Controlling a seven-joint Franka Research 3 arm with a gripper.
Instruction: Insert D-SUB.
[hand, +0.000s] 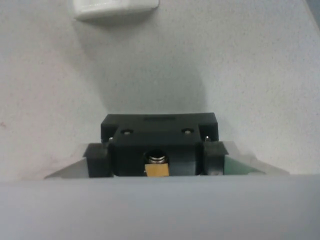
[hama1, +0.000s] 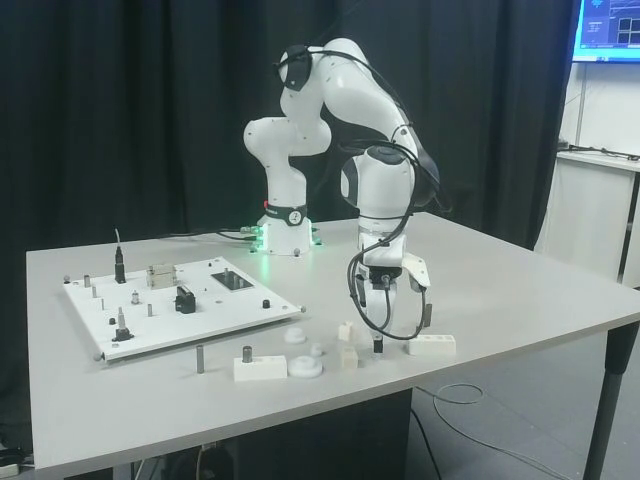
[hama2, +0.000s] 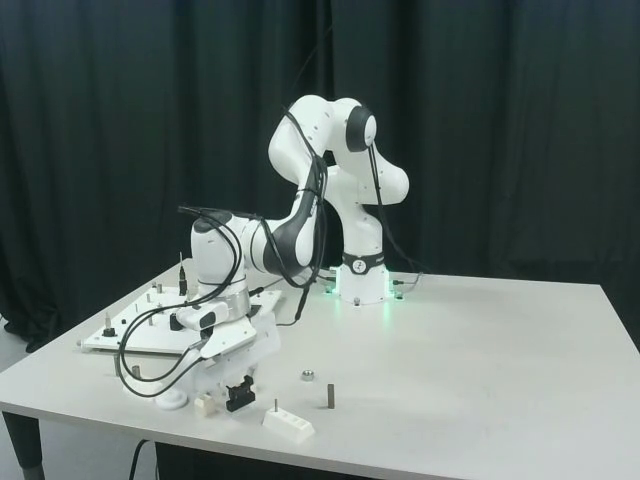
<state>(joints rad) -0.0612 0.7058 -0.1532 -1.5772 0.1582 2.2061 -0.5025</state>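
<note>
Matt black plastic D-SUB connector (hand: 159, 142)

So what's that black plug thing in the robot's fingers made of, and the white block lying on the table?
The black plug looks like matt plastic: dull, moulded edges, with small shiny metal-looking screws on top. The white block near the gripper seems plastic too, smooth with rounded corners, maybe printed; I can't be sure. The table looks grey and smooth, with a dull coated finish.
</note>
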